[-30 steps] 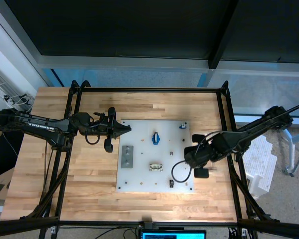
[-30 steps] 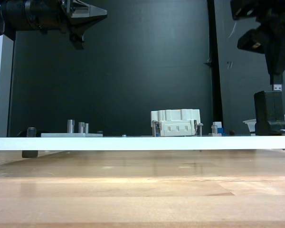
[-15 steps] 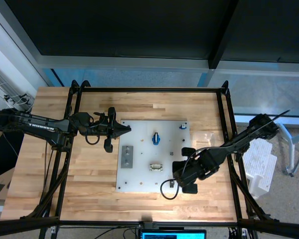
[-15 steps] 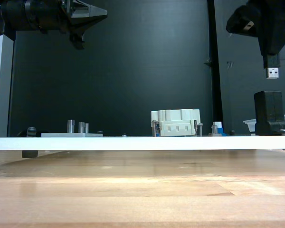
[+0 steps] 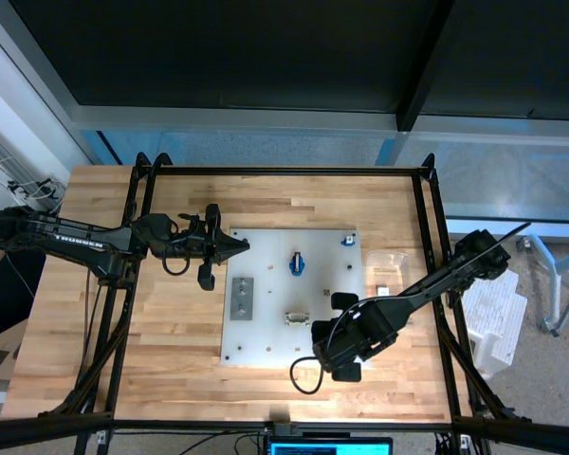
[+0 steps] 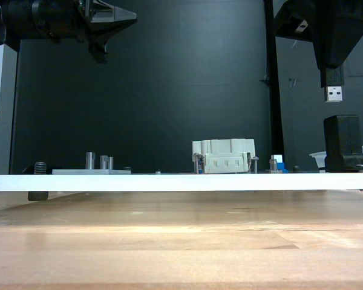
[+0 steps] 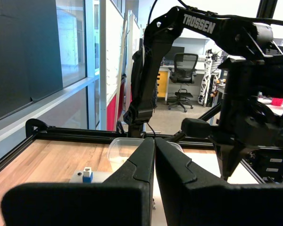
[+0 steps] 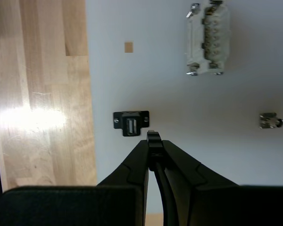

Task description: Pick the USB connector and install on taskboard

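My right gripper (image 8: 153, 147) is shut on the USB connector (image 8: 153, 137), a small black plug with a metal tip and a trailing black cable. It hangs over the taskboard (image 8: 236, 117), just short of the small black socket (image 8: 130, 123). From table height the USB connector (image 6: 333, 90) points down, above the socket block (image 6: 343, 145) and slightly left of it, with a gap between. From above, the right gripper (image 5: 335, 343) covers the front right of the taskboard (image 5: 266, 336). The left gripper (image 5: 241, 245) is shut and empty, high beside the board's left edge.
On the board stand a grey block (image 5: 242, 298), a blue part (image 5: 297, 263) and a metal multi-pin connector (image 5: 298, 318). A clear plastic tray (image 5: 389, 270) with a small white cube (image 5: 384, 290) lies right of the board. Black frame rails border the table.
The right gripper has carried the USB connector from beside the board's right edge to above its front right, near the socket. The left arm has not moved.
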